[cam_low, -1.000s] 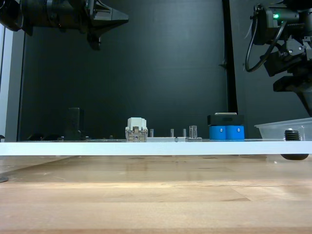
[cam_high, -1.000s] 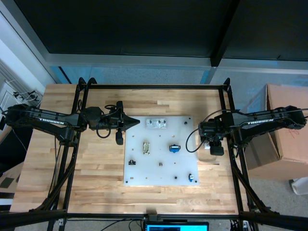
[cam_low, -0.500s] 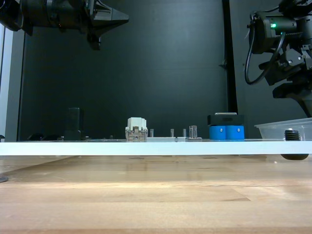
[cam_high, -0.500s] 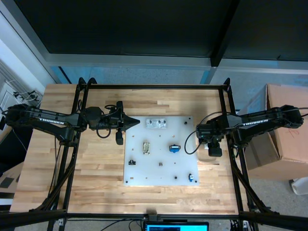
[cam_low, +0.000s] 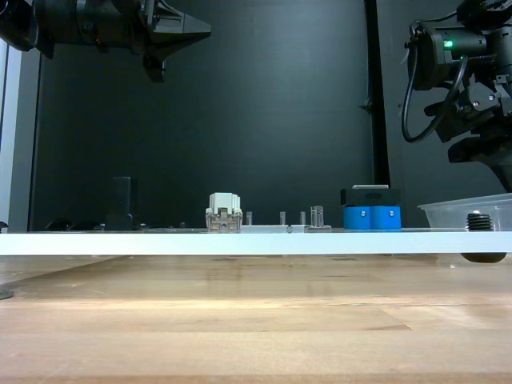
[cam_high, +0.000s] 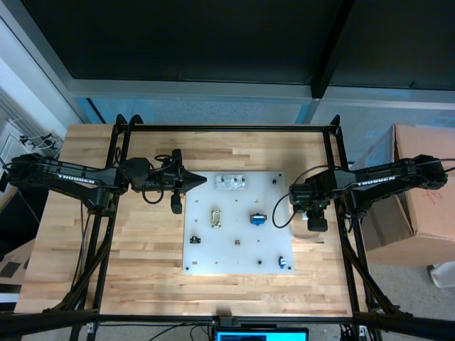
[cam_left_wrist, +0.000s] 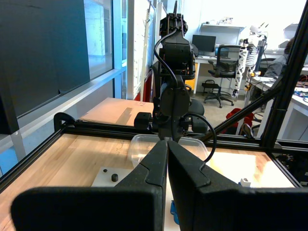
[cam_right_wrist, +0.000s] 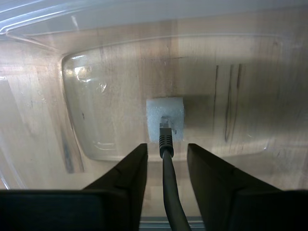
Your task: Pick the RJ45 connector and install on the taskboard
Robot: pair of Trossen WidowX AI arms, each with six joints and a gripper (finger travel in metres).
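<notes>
Over the clear plastic bin (cam_right_wrist: pixel 43 21) that stands just beside the right edge of the board, I log the right gripper (cam_right_wrist: pixel 166 148): it points down into the bin with its two black fingers (cam_right_wrist: pixel 120 178) spread apart and clamping nothing. Item in the bin: the small RJ45 connector (cam_right_wrist: pixel 165 131), lying free with its tip on a white square foam pad (cam_right_wrist: pixel 166 109) on the bin floor, clear of the board. Its round black cable (cam_right_wrist: pixel 169 192) runs back between the spread fingers, and I see a gap on either side of it. Item: the white rectangular task board (cam_high: pixel 213 257), flat on the pale wooden table (cam_high: pixel 142 270). On the board I list a beige upright socket block (cam_low: pixel 224 213), a blue block with a black top (cam_low: pixel 371 214), a silvery fitting (cam_high: pixel 232 182) toward the far edge, and a small blue piece (cam_high: pixel 283 263) near the right near corner. Item: the left gripper (cam_left_wrist: pixel 167 147), high above the table near the board's far left corner. It lies level and points across toward the right arm, its two black fingers pressed flat together with nothing between them. Item off the table: a brown cardboard box (cam_high: pixel 421 192), behind the right arm.
</notes>
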